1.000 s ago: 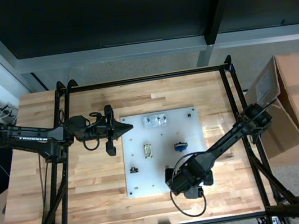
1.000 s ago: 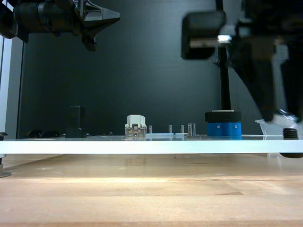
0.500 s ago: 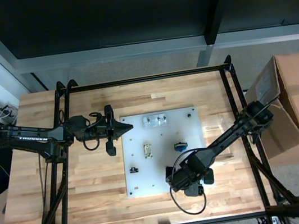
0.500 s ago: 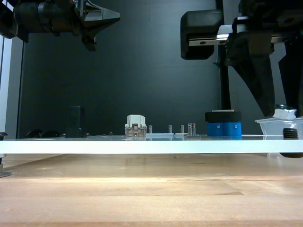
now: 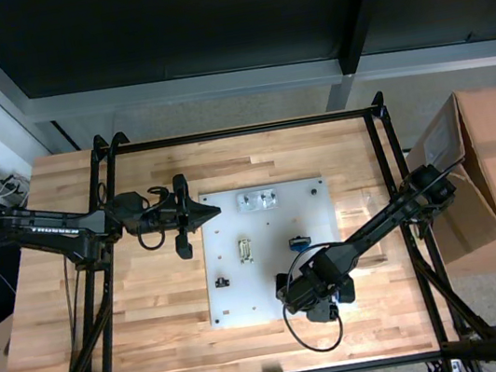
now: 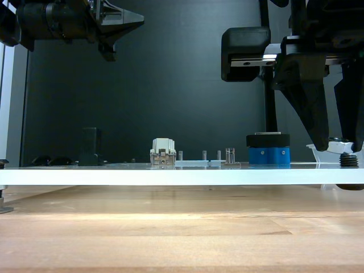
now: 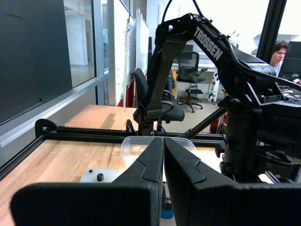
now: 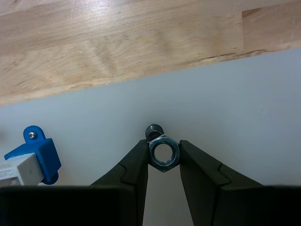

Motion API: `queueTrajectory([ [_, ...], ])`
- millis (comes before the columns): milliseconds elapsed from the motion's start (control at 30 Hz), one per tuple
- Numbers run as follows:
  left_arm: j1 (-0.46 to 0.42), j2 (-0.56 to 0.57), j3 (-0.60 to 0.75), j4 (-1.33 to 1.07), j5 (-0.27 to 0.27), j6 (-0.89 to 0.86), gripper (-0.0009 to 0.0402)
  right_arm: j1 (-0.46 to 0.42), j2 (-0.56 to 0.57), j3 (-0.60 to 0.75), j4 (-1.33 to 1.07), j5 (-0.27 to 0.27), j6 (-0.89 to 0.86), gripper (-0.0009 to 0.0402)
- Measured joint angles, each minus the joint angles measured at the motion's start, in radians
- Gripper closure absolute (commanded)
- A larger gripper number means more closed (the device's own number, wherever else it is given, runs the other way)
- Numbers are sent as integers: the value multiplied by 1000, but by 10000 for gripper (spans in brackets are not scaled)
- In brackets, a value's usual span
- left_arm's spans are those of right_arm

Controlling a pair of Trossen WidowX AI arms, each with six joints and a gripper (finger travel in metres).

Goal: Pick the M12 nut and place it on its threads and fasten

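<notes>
The silver M12 nut (image 8: pixel 163 154) is pinched between the fingers (image 8: pixel 135 165) of my right gripper (image 8: pixel 163 157), its hole facing the camera. The black ribbed stud (image 8: pixel 153 130) shows just beyond the nut's edge on the white board (image 8: pixel 244 103). In the low view the nut (image 6: pixel 341 146) hangs just above the bare stud (image 6: pixel 349 161), clear of it. From above, my right gripper (image 5: pixel 315 296) covers the board's near right edge and hides both. My left gripper (image 5: pixel 207 211) hovers high at the board's far left edge, shut with nothing in it (image 7: pixel 163 150).
A clear tray (image 5: pixel 358 214) lies on the table right of the board. On the board stand a blue block (image 5: pixel 300 244), a white connector (image 5: pixel 246 249) and a silver fixture (image 5: pixel 258 200). A cardboard box (image 5: pixel 492 176) sits off the table's right edge.
The right gripper has come down with the nut, closing the gap to the stud, and shifted slightly right. The left arm has not moved.
</notes>
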Motion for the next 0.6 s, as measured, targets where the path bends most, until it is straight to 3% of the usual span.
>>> queueTrajectory([
  [600, 0, 0, 0, 0, 0, 0, 393, 1, -2, 6, -16, 0, 8, 393],
])
